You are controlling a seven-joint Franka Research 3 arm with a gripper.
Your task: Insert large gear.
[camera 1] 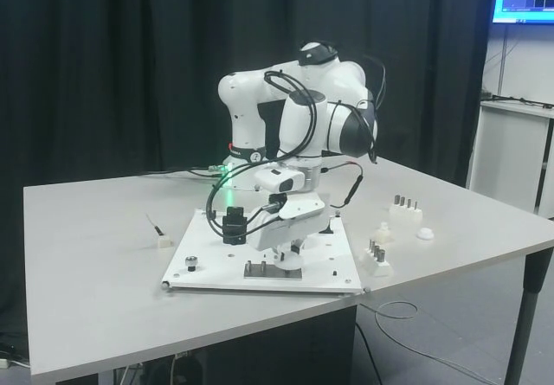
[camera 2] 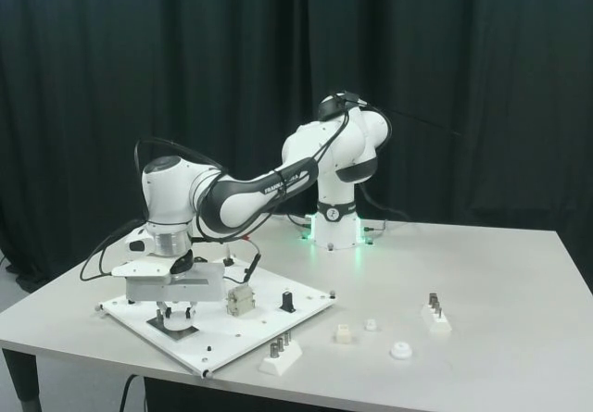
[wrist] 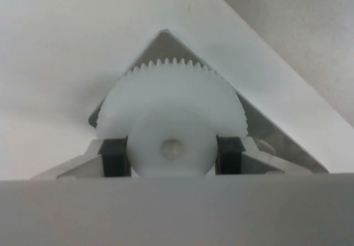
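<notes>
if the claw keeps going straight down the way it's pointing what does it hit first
Probably the grey plate on the white board. The claw points down, holding the large gear right above that plate, so the gear would touch first. The remaining gap is unclear.

Large gear sits between the gripper fingers, directly over the small plate at the front edge of the board. Board lies on the table, in front of the arm base. From the first room view: small block with a pin left of the board; peg holders and plus a round part to the right.
</notes>
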